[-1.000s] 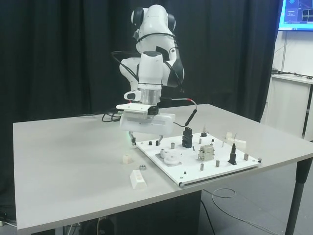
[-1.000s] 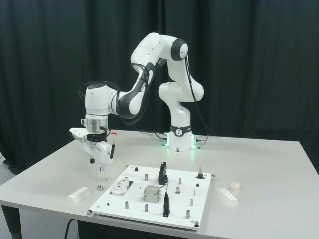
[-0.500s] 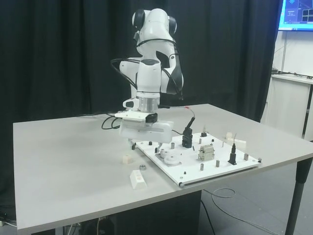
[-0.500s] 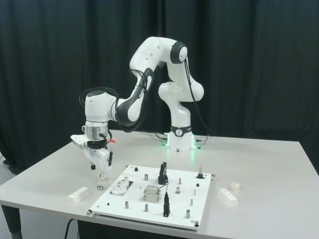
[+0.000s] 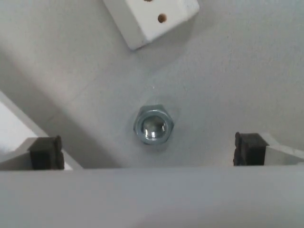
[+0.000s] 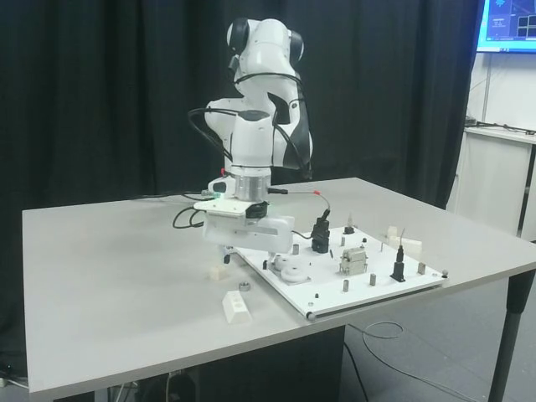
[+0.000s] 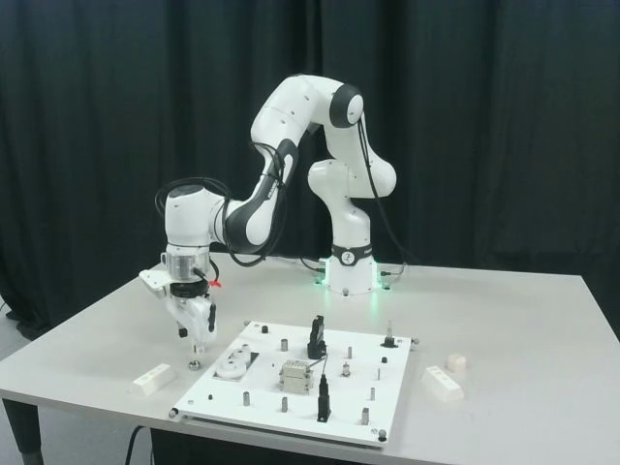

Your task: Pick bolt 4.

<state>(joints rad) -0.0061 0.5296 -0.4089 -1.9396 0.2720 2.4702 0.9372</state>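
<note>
Black curtains close off the room behind a grey surface (image 6: pixel 109 276) to which the white arm (image 7: pixel 291 145) is bolted. A white assembly board (image 7: pixel 300 387) lies on the surface and serves as the landmark for all positions below.

Bolt 4 (image 5: pixel 153 126) rests on the bare surface just beside the board's edge, on the side facing away from the arm's base. In the wrist view only its hexagonal head shows, seen end-on. In the first room view the bolt (image 6: pixel 244 286) lies just off the board, between the board and a white block (image 6: pixel 235 306); in the second room view it appears as a small part (image 7: pixel 195 365) between the board and the same block (image 7: pixel 153 379). A smaller white piece (image 6: pixel 219 270) sits on the surface near the same board edge, partly under the wrist.

The claw (image 5: pixel 147 151) hangs above the bolt with its jaws wide apart. The two black fingertips (image 5: pixel 46 153) stand one to each side of the hex head, neither touching it. The claw (image 7: pixel 199 339) is clear of the surface in the second room view.

The board carries several upright pegs, a black connector (image 6: pixel 320 234) and a white disc (image 6: pixel 293 270).
</note>
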